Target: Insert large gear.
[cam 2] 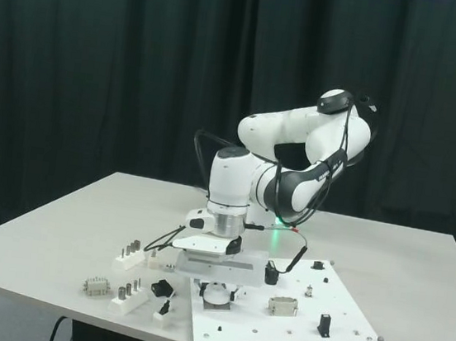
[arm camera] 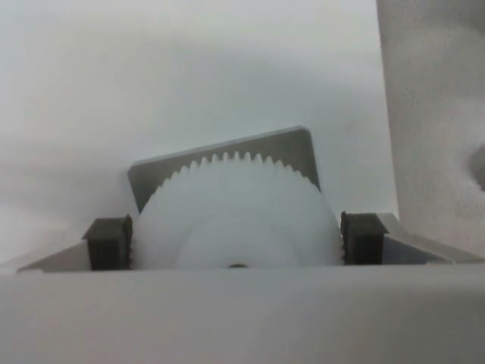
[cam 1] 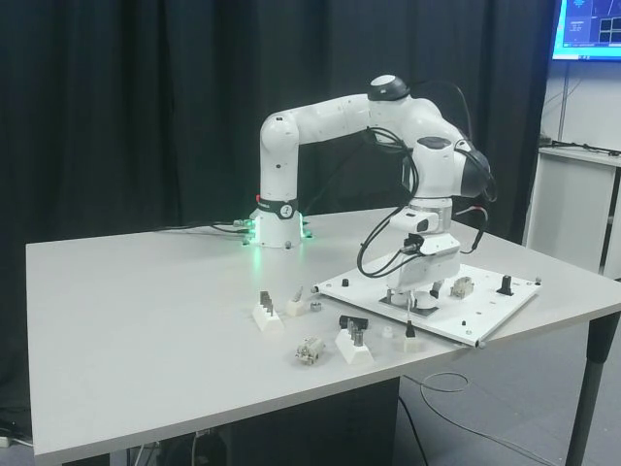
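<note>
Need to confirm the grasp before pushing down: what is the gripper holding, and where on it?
The gripper holds the large white toothed plastic gear, its black fingers clamped on opposite sides of the toothed rim.

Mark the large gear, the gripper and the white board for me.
large gear [arm camera: 239,220]: wrist view, on its white face below the teeth.
gripper [arm camera: 238,241]: wrist view, midway between the black fingertips.
white board [cam 2: 344,305]: second room view, on a bare patch.
</note>
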Available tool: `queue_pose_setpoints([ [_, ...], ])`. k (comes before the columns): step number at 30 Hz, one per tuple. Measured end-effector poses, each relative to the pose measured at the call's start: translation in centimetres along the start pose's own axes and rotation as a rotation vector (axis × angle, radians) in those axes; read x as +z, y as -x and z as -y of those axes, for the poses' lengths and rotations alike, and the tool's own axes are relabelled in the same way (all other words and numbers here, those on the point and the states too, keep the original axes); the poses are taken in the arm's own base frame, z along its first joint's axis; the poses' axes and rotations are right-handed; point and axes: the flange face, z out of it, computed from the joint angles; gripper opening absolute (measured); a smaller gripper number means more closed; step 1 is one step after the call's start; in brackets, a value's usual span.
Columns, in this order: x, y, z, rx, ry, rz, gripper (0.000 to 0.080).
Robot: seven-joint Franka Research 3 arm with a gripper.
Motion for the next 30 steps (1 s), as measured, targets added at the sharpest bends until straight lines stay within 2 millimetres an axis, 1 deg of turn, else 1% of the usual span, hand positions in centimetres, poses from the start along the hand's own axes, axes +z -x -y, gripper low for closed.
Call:
queue_pose_setpoints([
  [10,0.5,0.0,0.0,0.050,0.000,-0.002,0.0596],
  [30,1.4,0.0,0.0,0.028,0.000,-0.002,0.0596],
])
